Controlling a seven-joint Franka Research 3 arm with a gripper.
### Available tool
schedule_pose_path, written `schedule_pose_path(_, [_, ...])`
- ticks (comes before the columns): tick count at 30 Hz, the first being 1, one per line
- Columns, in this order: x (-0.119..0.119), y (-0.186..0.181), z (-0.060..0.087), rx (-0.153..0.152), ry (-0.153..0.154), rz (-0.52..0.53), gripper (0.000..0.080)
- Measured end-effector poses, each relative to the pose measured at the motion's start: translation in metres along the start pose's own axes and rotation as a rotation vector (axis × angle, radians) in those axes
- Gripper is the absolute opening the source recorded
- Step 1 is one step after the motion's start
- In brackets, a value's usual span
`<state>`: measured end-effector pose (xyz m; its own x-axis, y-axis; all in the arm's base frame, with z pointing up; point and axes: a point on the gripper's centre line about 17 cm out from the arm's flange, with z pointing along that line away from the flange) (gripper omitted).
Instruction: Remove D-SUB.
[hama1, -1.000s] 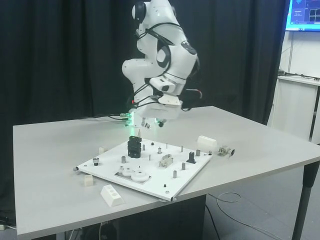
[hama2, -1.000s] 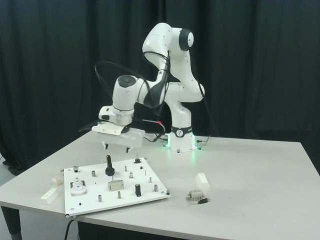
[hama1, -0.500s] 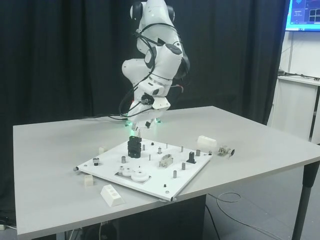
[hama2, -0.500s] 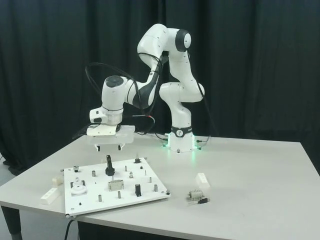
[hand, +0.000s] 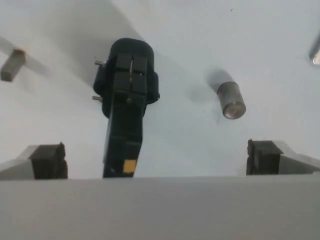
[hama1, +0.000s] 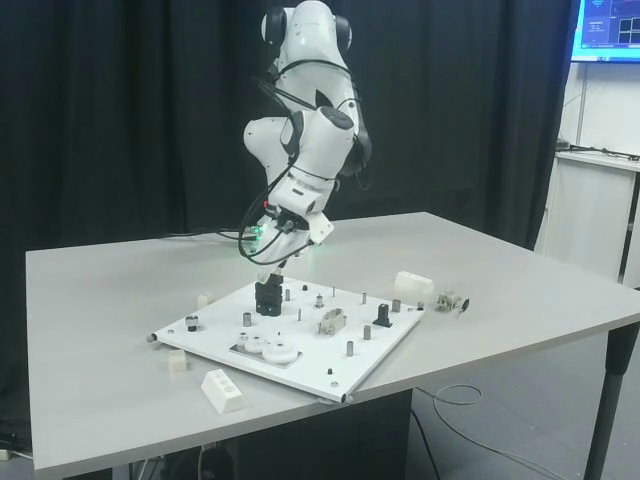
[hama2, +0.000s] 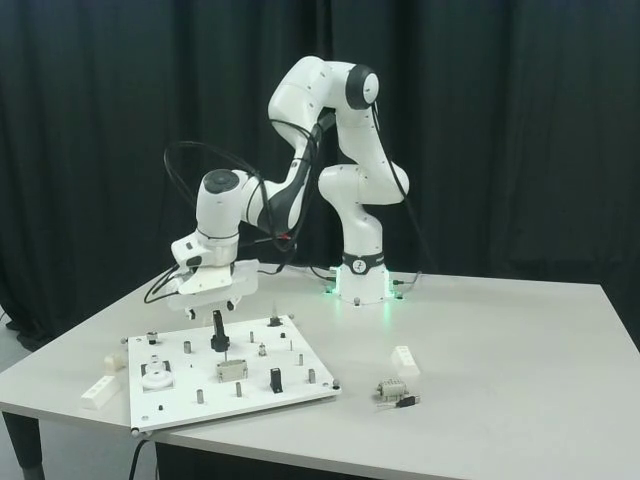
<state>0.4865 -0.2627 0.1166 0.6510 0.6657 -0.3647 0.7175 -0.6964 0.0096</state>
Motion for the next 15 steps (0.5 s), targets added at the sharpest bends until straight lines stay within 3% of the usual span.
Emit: schedule_pose_path(15, [-0.001,0.0,0.016,0.011,-0.015,-0.025,0.08])
